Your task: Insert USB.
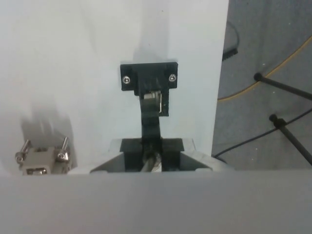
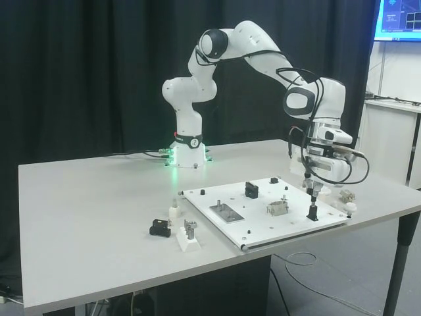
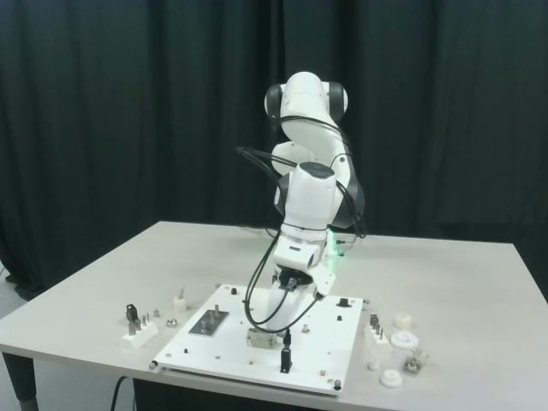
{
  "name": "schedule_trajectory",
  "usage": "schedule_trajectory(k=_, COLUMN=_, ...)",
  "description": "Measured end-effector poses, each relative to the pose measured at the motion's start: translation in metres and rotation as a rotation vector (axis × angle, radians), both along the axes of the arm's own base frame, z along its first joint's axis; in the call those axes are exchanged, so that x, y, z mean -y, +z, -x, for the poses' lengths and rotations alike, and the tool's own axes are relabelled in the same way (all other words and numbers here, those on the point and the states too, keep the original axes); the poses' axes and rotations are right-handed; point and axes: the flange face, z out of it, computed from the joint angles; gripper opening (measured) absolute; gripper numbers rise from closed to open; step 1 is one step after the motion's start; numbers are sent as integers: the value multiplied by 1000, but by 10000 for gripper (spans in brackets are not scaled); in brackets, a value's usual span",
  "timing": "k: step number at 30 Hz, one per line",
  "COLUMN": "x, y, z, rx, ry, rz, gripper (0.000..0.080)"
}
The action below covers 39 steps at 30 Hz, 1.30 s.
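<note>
My gripper (image 1: 151, 163) hovering above the black USB socket (image 1: 149, 78).
My fingers are pinching the USB plug (image 1: 152, 100) over the white board (image 2: 263, 210).

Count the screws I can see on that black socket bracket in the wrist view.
2: one screw at one upper corner of the black bracket, another screw at the opposite upper corner. The gripper and held plug may hide others lower down.

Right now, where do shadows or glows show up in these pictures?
Wrist view: the black socket block and the metal connector throw soft shadows on the white board. First room view: a green glow rings the arm's base. Second room view: green glows behind the arm.
</note>
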Motion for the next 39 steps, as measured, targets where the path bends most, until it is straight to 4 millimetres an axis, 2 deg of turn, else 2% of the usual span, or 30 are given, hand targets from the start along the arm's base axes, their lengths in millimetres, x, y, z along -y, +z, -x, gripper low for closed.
schedule_trajectory(k=39, x=4, y=0, z=-3, rx=13, ry=-3, rz=-5, gripper=70)
